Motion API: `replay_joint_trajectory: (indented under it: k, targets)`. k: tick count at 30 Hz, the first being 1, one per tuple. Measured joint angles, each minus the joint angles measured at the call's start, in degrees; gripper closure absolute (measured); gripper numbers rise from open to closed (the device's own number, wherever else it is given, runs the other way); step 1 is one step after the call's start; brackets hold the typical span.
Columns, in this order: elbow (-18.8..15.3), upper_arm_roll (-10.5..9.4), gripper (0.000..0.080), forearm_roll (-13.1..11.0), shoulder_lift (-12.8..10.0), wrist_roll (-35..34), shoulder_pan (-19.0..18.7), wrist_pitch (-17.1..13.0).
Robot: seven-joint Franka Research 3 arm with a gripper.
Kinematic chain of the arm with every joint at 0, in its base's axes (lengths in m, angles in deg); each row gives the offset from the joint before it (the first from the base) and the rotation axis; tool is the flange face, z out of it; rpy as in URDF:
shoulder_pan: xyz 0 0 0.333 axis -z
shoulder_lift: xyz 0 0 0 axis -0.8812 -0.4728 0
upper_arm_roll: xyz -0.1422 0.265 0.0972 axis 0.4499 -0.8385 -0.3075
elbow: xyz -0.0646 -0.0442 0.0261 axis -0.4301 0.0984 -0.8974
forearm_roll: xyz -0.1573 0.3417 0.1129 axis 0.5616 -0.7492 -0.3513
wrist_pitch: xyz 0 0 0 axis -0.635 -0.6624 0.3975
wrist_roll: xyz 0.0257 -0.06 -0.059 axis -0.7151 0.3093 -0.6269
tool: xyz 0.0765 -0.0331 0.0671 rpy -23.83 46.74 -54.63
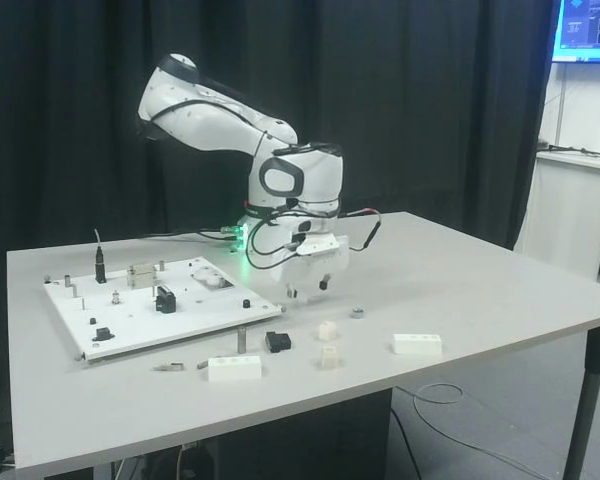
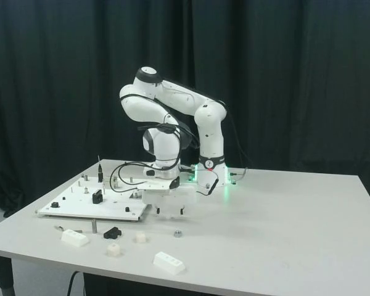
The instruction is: Remove medium gear.
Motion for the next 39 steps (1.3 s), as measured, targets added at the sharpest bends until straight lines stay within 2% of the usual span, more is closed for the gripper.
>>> replay_joint_trajectory:
  k: [10,30,34,39]
  targets:
    - [0.0,-1.49,0.0007,-0.5,-0.4,-0.4,-0.2,1.2]
    - [0.0,-1.68,0.0003,-0.7,-0.4,-0.4,-0.1,2.6]
    - [0.0,-2.13,0.0003,-0.7,-0.5,-0.4,0.1,4.2]
    - [0.1,-3.62,0.0003,-0.7,-0.8,-0.4,1.0,7.6]
